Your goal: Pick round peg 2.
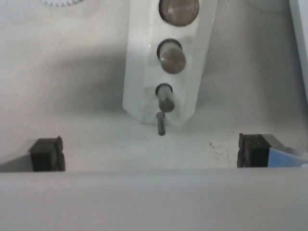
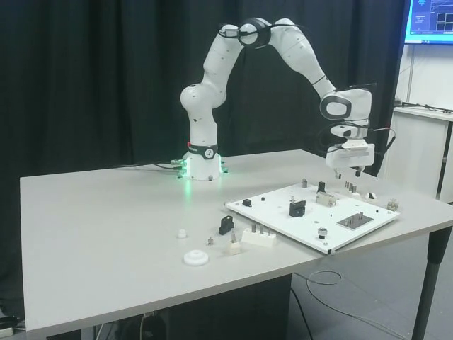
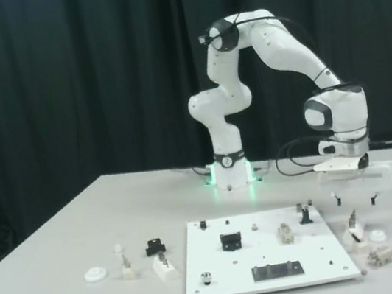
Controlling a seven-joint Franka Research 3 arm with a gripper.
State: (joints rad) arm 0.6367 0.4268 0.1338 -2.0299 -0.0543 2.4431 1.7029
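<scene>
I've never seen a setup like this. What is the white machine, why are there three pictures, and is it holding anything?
The white machine is a robot arm bolted to a grey table. At its end is a hand with two black fingers. Two pictures come from cameras standing in the room; the third comes from a camera on the arm's wrist, looking down past the fingers. On the table lies a white board carrying small parts, with more loose parts beside it. The wrist picture shows a white block with round pegs of different thickness standing in it. The fingers are spread wide above it and hold nothing.
</scene>
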